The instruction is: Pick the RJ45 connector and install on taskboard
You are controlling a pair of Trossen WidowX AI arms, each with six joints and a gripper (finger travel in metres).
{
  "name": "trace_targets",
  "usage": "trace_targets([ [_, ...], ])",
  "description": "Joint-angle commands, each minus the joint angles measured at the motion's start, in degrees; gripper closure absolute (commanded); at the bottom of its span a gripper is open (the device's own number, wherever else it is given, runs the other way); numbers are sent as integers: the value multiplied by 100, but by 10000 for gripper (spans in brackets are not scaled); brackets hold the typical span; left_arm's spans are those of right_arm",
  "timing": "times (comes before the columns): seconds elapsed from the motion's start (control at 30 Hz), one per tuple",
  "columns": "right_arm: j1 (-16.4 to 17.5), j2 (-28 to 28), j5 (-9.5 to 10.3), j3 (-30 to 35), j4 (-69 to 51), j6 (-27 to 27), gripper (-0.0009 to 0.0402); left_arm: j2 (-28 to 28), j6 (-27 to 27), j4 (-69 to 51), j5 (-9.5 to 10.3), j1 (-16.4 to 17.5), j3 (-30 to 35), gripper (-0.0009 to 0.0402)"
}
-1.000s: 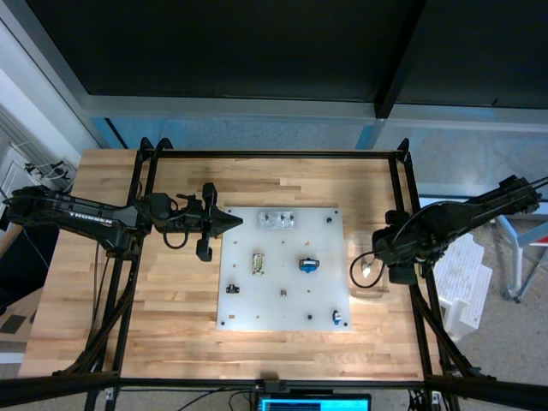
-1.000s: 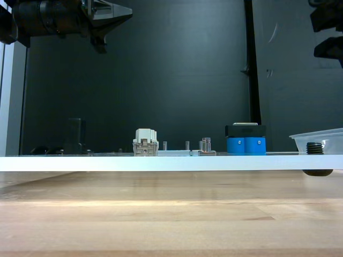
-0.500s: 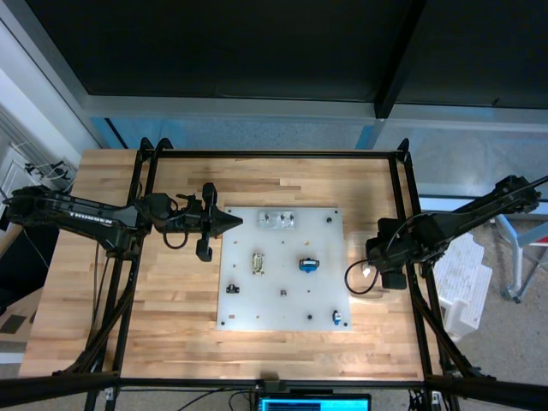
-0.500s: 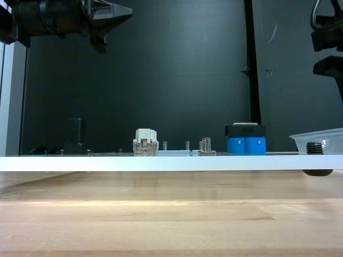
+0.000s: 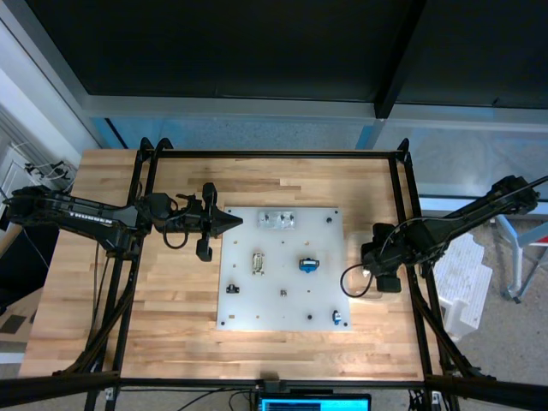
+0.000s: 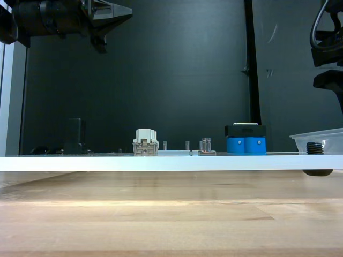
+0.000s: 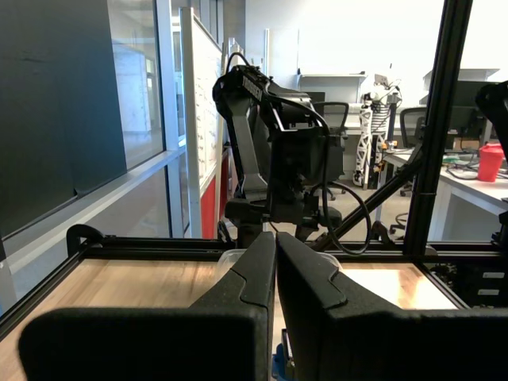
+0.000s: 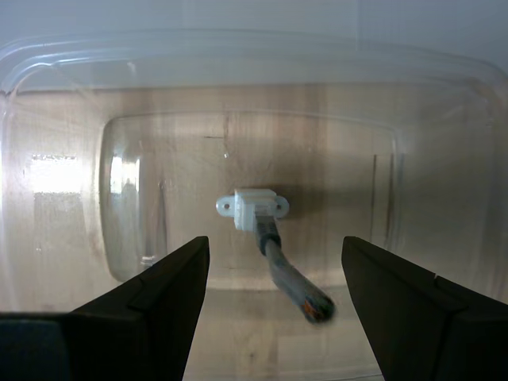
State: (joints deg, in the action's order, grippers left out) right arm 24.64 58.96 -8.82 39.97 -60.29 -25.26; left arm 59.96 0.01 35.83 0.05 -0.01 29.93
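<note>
We see a pale wooden counter [image 5: 171, 300] carrying the white taskboard [image 5: 257, 312], flat near its middle, and a clear plastic tray [image 6: 320, 137] beside the board's right edge.

pale wood-plank tabletop [image 5: 171, 325]: smooth, slight sheen | big white square taskboard [image 5: 274, 298]: smooth, matt-ish | clear plastic tray [image 8: 238, 55]: glossy | small whitish RJ45 connector [image 8: 252, 208] inside: matt plastic | left end effector [image 5: 234, 222] by taskboard's left edge, right end effector [image 8: 274, 240] over tray: matt black plastic

Left gripper [image 5: 231, 222] beside taskboard [image 5: 282, 310]; right gripper [image 8: 272, 248] above tray [image 8: 71, 87] holding connector [image 8: 252, 208].
</note>
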Motion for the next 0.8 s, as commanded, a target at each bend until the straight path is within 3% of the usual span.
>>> trace_targets([
  [0.03, 7, 70, 7, -57, 190, 17, 174, 2, 0, 2, -2, 0, 2, 393],
  [0.8, 35, 256, 142, -173, 372, 48, 277, 2, 0, 2, -2, 0, 2, 393],
])
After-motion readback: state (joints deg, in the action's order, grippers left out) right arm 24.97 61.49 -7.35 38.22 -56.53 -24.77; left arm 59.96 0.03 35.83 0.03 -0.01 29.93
